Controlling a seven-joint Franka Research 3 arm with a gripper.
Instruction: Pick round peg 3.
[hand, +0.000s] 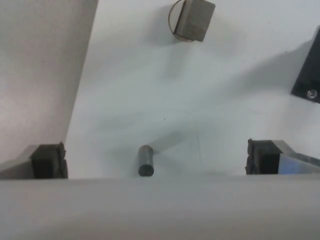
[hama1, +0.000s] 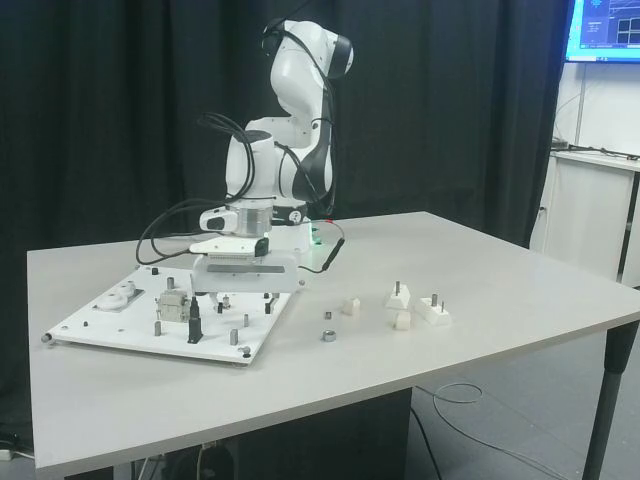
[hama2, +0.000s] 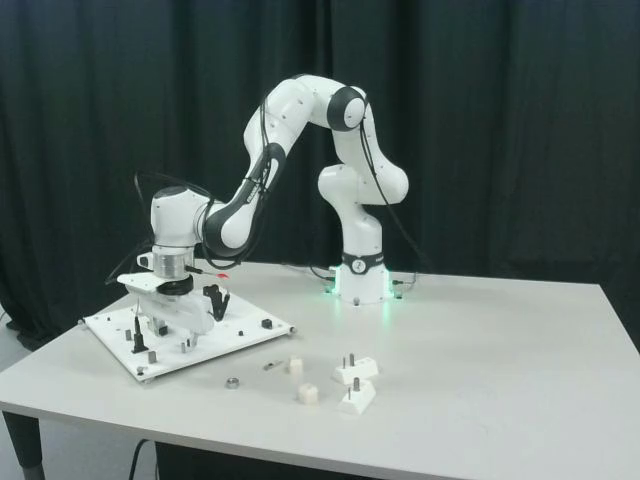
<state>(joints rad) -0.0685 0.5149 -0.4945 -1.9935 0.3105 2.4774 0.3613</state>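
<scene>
In the wrist view a short black round peg stands upright on the white board. My gripper is open, and its two black fingertips stand far apart on either side of the peg without touching it. The peg lies between them, slightly nearer one finger. In the first room view the gripper hangs low over the white board at the table's left. The second room view shows the gripper just above the same board. Which numbered peg this is cannot be told.
The board also carries a grey square block with a ring, a black fixture, other small pegs and a black upright part. Off the board lie a small ring and white blocks with pins.
</scene>
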